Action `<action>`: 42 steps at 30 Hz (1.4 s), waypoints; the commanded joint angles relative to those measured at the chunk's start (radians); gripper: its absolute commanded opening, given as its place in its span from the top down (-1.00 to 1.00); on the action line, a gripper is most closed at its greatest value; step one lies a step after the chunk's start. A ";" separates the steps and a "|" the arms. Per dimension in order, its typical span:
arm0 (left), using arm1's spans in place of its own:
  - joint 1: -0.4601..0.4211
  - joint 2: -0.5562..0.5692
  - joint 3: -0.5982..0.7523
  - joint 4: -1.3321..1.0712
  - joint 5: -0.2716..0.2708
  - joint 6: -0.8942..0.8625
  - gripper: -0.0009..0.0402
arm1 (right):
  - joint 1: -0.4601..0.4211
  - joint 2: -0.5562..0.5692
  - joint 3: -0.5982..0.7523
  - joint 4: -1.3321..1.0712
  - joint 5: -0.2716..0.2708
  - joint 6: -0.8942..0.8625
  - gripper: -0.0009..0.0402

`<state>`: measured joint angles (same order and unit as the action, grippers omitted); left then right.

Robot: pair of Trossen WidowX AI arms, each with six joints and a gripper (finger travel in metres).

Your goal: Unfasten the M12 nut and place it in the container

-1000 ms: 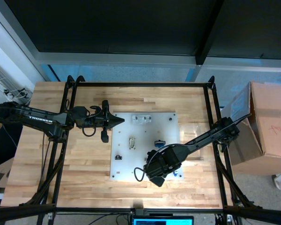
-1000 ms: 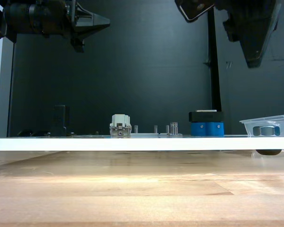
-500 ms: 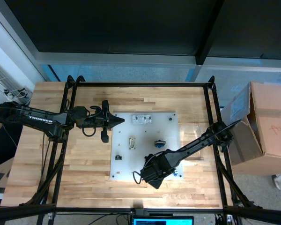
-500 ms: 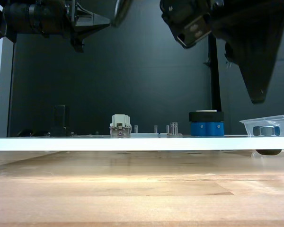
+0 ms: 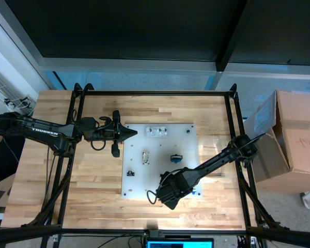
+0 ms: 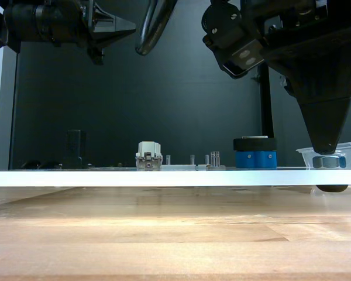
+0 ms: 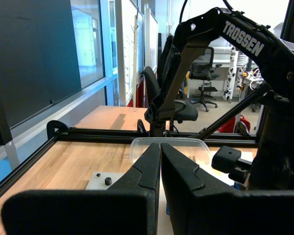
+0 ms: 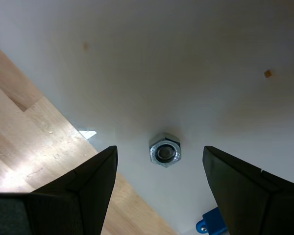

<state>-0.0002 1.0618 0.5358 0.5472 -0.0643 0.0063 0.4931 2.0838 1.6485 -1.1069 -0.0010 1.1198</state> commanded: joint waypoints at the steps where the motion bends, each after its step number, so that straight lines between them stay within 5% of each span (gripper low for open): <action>1: 0.000 0.000 0.000 0.000 0.000 0.000 0.96 | 0.001 0.000 -0.008 0.004 0.001 -0.002 -0.22; 8: 0.000 0.000 0.000 0.000 0.000 0.000 0.96 | 0.002 0.000 -0.040 0.056 0.000 0.000 -0.16; 33: 0.000 0.000 0.000 0.000 0.000 0.000 0.96 | 0.002 0.000 -0.044 0.065 0.000 -0.047 0.84; 42: 0.000 0.000 0.000 0.000 0.000 0.000 0.96 | 0.002 -0.003 -0.044 0.065 0.000 -0.382 0.95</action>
